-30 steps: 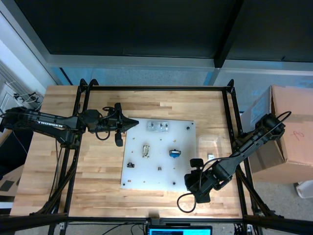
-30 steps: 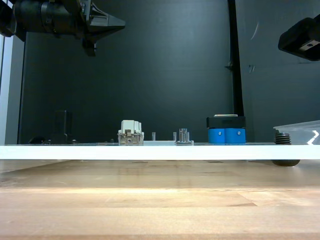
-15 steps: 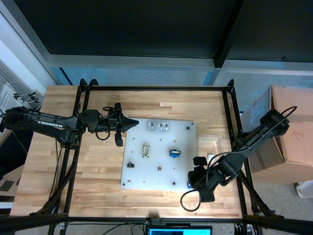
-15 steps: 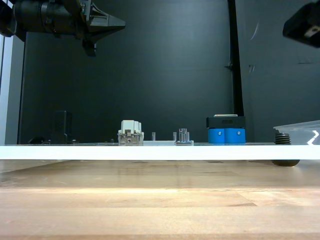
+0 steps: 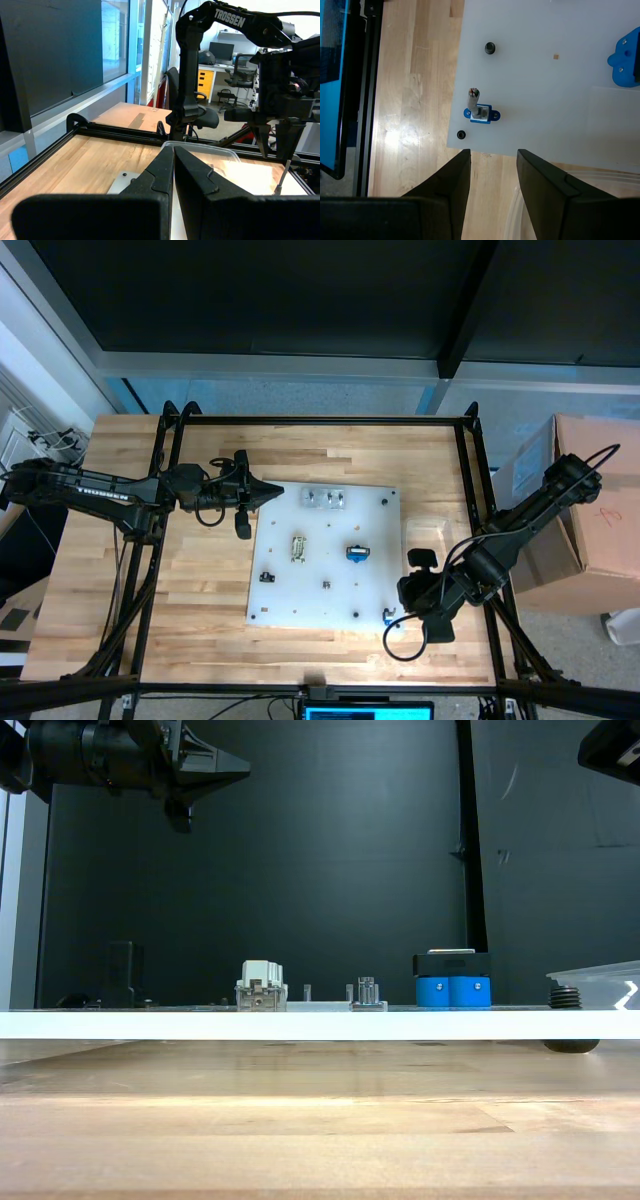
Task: Pick the RJ45 connector and install on the taskboard
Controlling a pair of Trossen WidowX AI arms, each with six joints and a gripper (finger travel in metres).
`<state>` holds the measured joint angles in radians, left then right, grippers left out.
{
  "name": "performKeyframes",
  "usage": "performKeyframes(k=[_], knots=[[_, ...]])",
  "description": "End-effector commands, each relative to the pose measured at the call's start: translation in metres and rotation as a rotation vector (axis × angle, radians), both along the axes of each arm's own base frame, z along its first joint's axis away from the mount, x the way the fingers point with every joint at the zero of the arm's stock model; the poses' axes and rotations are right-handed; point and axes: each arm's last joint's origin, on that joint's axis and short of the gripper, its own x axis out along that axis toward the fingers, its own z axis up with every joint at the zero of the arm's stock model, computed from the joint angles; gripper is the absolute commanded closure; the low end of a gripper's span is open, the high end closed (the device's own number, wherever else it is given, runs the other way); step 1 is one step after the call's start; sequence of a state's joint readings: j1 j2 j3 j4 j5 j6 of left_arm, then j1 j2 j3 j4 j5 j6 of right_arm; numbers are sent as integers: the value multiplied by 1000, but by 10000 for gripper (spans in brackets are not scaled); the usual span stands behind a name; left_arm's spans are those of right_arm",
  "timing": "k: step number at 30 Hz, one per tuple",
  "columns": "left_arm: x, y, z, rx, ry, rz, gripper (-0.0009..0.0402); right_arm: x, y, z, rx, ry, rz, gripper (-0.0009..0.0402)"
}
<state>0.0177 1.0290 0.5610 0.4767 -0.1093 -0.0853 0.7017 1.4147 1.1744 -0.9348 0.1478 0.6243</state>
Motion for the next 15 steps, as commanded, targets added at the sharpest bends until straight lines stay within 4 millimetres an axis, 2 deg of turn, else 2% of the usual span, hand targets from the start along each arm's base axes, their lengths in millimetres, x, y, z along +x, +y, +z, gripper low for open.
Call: performKeyframes(k=[1, 8, 15], knots=[[0, 0, 0, 0, 0, 0, 393, -1, -9, 6, 14, -29, -32, 295], [0, 0, 0, 0, 0, 0, 393, -5, -58, 33, -16, -219, -116, 397], [0, 0, 0, 0, 0, 0, 393, -7, -113, 59, -93, -525, -194, 394]])
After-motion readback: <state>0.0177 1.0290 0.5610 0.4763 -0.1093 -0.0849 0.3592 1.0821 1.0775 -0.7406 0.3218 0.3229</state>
